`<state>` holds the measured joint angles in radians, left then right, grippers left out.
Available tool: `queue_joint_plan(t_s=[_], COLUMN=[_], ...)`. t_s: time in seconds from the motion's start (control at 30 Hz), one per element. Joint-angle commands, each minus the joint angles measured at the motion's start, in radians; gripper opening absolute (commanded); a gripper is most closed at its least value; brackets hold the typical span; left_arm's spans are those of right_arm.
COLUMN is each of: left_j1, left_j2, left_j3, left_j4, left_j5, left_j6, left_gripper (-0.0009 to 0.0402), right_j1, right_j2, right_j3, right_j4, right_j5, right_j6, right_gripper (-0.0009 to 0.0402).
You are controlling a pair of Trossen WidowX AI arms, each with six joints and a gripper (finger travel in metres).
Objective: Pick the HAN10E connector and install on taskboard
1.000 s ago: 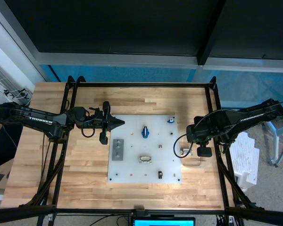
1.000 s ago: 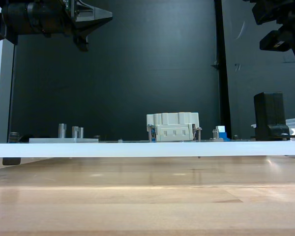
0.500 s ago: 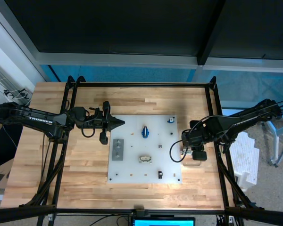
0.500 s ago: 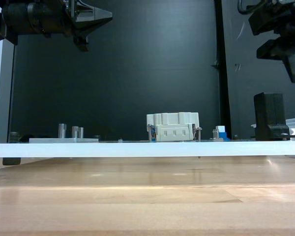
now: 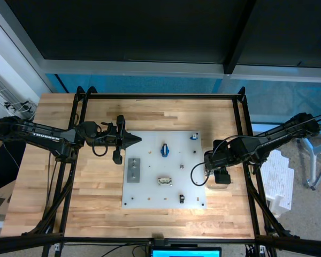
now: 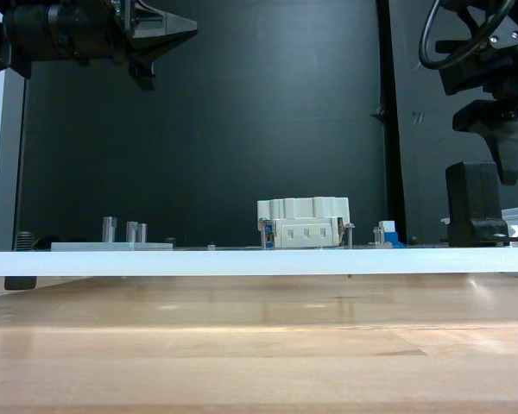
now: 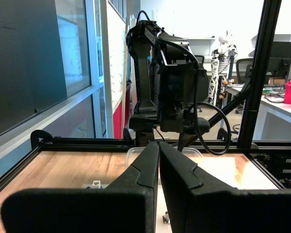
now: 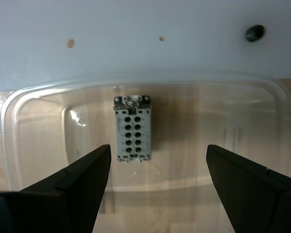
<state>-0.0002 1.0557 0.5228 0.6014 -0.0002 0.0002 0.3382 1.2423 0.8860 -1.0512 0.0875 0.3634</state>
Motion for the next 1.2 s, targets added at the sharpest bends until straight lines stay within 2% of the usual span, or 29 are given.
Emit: queue_joint_plan(t_s=[0.03, 0.37, 0.93, 1.0, 1.2], left_j1=[0.000, 0.000, 0.000, 0.000, 0.000], left_j2=[0.000, 0.000, 0.000, 0.000, 0.000], left_j3=[0.000, 0.000, 0.000, 0.000, 0.000], left_j4=[0.001, 0.000, 0.001, 0.000, 0.000], left_j5=[0.000, 0.000, 0.000, 0.000, 0.000], left_j6=[0.000, 0.000, 0.000, 0.000, 0.000], left_gripper=[0.0001, 0.0001, 0.0001, 0.0001, 0.0001], right_j1=[0.005, 0.031, 0.048, 0.048, 0.048], right_j2=[0.018, 0.078, 0.093, 0.100, 0.108], right_j3=[-0.011, -0.066, -0.135, -0.137, -0.151], right_j4=[0.017, 0.110, 0.203, 0.212, 0.235], right_j5=[0.000, -0.002, -0.012, -0.029, -0.030], right_j6=[-0.001, -0.005, -0.007, -0.011, -0.013], right_gripper=[0.0275, 0.0275, 0.0275, 0.0275, 0.0275])
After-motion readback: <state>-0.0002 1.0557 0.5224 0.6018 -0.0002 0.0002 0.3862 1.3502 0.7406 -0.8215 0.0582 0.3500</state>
